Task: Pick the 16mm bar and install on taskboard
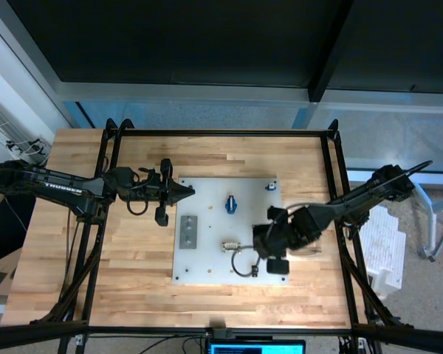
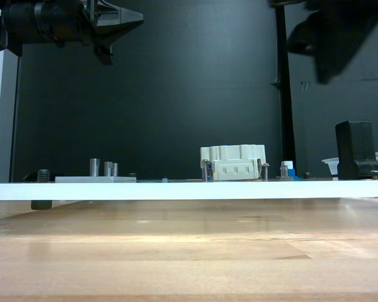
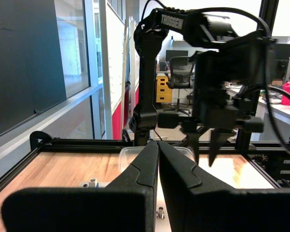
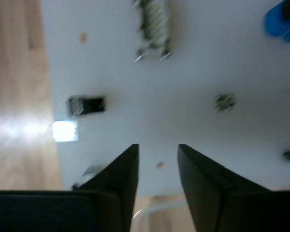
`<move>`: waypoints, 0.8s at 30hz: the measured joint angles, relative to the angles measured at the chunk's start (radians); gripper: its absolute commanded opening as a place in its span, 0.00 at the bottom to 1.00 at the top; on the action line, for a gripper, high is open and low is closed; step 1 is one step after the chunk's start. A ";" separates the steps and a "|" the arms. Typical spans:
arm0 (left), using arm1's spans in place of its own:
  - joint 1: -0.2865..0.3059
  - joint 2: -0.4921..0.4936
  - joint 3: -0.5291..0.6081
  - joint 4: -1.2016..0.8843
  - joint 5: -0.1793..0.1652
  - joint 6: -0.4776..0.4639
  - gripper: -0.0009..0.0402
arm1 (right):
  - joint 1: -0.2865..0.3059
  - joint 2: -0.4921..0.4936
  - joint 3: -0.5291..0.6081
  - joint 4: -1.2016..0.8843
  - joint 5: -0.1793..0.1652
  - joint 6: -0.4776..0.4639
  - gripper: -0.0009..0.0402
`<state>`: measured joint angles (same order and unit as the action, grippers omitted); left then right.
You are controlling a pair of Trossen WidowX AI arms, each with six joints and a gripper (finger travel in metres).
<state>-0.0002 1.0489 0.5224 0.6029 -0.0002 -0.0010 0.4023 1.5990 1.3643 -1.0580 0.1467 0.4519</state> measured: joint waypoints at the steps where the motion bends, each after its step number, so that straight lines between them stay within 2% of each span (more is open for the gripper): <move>1: 0.000 0.000 0.000 0.000 0.000 0.000 0.02 | -0.021 -0.002 -0.002 0.004 0.002 -0.024 0.12; 5: 0.000 0.000 0.000 0.000 0.000 0.000 0.02 | -0.091 -0.005 -0.005 0.039 0.007 -0.132 0.01; 11: 0.000 0.000 0.000 0.000 0.000 0.000 0.02 | -0.179 -0.007 -0.007 0.129 0.003 -0.261 0.02; 19: 0.000 0.000 0.000 0.000 0.000 0.000 0.02 | -0.260 -0.037 -0.009 0.259 -0.001 -0.386 0.02; 24: 0.000 0.000 0.000 0.000 0.000 0.000 0.02 | -0.316 -0.085 -0.061 0.375 -0.027 -0.437 0.02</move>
<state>-0.0002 1.0485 0.5228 0.6029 -0.0002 -0.0013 0.0864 1.5139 1.3033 -0.6830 0.1200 0.0151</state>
